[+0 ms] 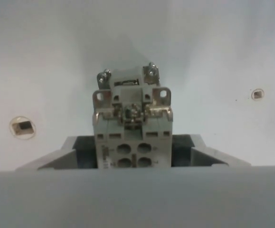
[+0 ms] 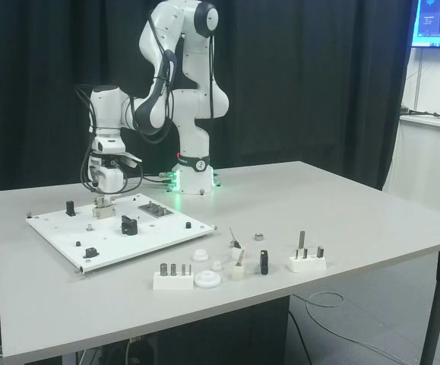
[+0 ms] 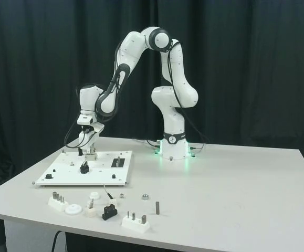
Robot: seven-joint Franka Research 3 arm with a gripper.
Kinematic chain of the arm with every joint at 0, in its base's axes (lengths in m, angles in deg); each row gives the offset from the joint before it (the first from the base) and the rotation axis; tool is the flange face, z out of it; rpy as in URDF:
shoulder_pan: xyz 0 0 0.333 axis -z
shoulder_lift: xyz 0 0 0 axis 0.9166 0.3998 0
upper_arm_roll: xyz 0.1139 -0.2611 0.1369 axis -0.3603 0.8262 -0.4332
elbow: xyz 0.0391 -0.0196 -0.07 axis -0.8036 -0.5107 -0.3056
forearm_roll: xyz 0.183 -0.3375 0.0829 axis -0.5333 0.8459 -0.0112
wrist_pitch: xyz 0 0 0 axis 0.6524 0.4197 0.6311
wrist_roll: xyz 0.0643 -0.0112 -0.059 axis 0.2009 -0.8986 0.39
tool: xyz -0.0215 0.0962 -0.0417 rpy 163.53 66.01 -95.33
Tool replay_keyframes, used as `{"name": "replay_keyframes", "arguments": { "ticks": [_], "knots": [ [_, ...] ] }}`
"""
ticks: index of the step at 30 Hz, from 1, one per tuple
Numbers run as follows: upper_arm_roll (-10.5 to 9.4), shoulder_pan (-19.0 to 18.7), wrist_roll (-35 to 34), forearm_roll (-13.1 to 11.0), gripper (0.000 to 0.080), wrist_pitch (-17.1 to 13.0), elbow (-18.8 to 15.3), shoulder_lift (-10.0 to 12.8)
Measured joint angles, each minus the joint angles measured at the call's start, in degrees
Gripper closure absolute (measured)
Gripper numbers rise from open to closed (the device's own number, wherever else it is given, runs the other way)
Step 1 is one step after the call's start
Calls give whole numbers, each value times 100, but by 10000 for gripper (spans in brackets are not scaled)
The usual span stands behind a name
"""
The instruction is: Insert waterproof.
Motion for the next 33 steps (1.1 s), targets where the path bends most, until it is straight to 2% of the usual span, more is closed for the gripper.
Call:
{"name": "replay_keyframes", "arguments": {
  "ticks": [21, 33],
  "knots": [
    [0, -2, -25, 21, 489, 5, -1, 0],
    [0, -21, -446, 21, 489, 19, -4, -8]
  ]
}}
